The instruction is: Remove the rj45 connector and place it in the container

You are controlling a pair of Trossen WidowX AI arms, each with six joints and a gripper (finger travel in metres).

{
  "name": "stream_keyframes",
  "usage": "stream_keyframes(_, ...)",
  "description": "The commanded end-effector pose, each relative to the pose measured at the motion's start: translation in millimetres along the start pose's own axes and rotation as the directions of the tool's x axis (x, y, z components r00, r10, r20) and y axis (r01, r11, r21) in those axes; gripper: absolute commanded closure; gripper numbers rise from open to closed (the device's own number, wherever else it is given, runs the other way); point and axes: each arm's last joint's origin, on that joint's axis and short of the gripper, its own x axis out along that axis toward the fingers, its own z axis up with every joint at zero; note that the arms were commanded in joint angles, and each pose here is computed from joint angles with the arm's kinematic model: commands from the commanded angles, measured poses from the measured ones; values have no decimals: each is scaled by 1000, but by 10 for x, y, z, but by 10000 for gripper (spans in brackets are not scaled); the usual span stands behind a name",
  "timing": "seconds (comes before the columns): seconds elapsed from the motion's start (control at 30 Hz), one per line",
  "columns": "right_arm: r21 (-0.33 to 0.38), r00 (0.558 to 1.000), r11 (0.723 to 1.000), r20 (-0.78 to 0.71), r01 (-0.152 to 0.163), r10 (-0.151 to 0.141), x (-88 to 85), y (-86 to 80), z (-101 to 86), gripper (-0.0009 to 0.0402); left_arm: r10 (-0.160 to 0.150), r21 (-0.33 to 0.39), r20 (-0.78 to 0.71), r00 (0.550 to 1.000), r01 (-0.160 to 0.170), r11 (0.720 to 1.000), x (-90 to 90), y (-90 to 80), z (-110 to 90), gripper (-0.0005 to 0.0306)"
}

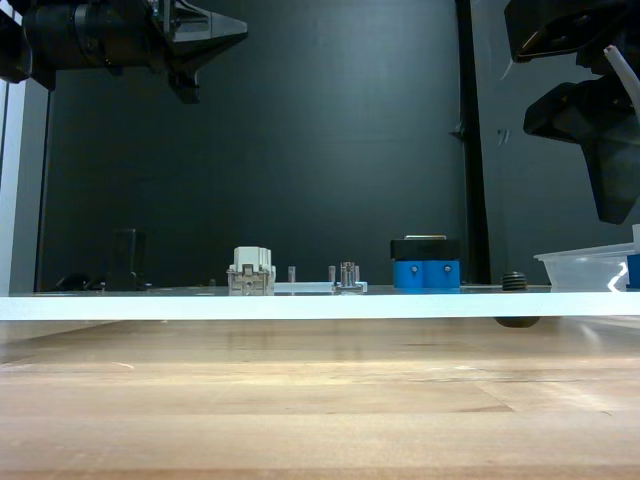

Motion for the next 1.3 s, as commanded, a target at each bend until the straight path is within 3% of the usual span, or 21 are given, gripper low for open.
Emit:
stream_keyframes(0.03, 2, 1000, 1000, 4, -2, 2, -13, 2, 8, 246, 0, 0, 0, 1000, 0, 1000, 1, 0, 0, 300)
stream_keyframes(0.57, -7, 1000, 1000, 11, -3, 3, -4, 12, 17, 392, 0, 0, 0, 1000, 0, 1000, 0, 0, 1, 300)
stream_keyframes(1.0, -7, 1000, 1000, 19, -12, 12, -9, 25, 21, 393, 0, 0, 0, 1000, 0, 1000, 0, 1, 1, 300)
stream_keyframes(1.3, -8, 999, 1000, 28, -17, 17, -110, 9, 16, 393, 0, 0, 0, 1000, 0, 1000, 1, 1, 0, 300)
